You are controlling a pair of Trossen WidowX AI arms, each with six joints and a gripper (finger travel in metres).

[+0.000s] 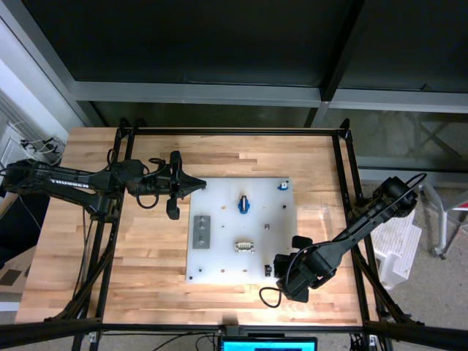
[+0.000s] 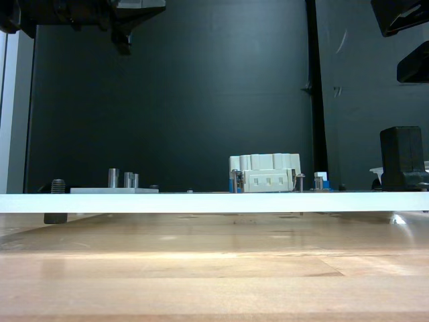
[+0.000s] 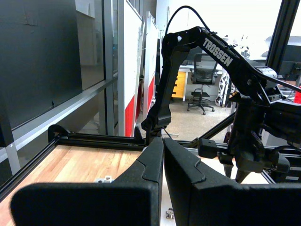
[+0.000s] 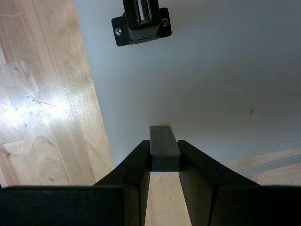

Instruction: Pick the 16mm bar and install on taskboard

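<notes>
Right tool (image 4: 164, 151) clamps the 16mm bar (image 4: 164, 147) above the taskboard (image 4: 211, 70), near its edge; left tool (image 3: 163, 153), closed on nothing, hovers at the taskboard's far-left corner.

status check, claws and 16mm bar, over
Left claw shut, empty, high over taskboard far-left corner. Right claw shut on 16mm bar, at its near-right corner. Black connector close by.
</notes>
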